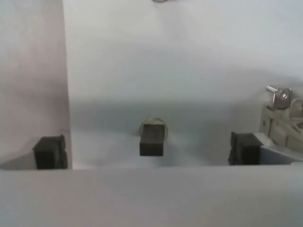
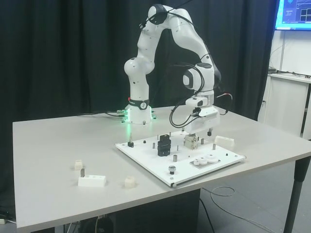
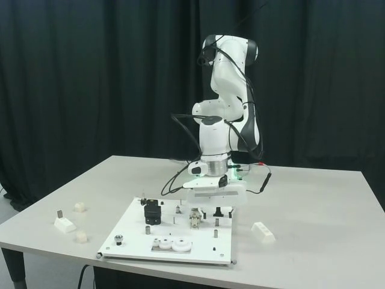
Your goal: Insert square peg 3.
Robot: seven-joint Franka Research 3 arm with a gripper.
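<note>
We see the gripper (image 1: 147, 151) over the white board (image 2: 146, 153) on the grey surface (image 2: 53, 145), jaws spread wide, a black peg (image 1: 152, 140) standing untouched between them.

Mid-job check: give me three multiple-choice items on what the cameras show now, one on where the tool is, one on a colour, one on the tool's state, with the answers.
1. Where does the tool hang?
A: over the white board
B: over the bare grey table
C: beyond the table's edge

2. What colour is the peg under the tool?
A: white
B: green
C: black

3. How is the tool set?
A: shut on the peg
B: open
C: shut on nothing

Answers:
1 A, both room views show it above the board.
2 C, the wrist view shows it black.
3 B, the fingertips stand wide apart, clear of the peg.
</note>
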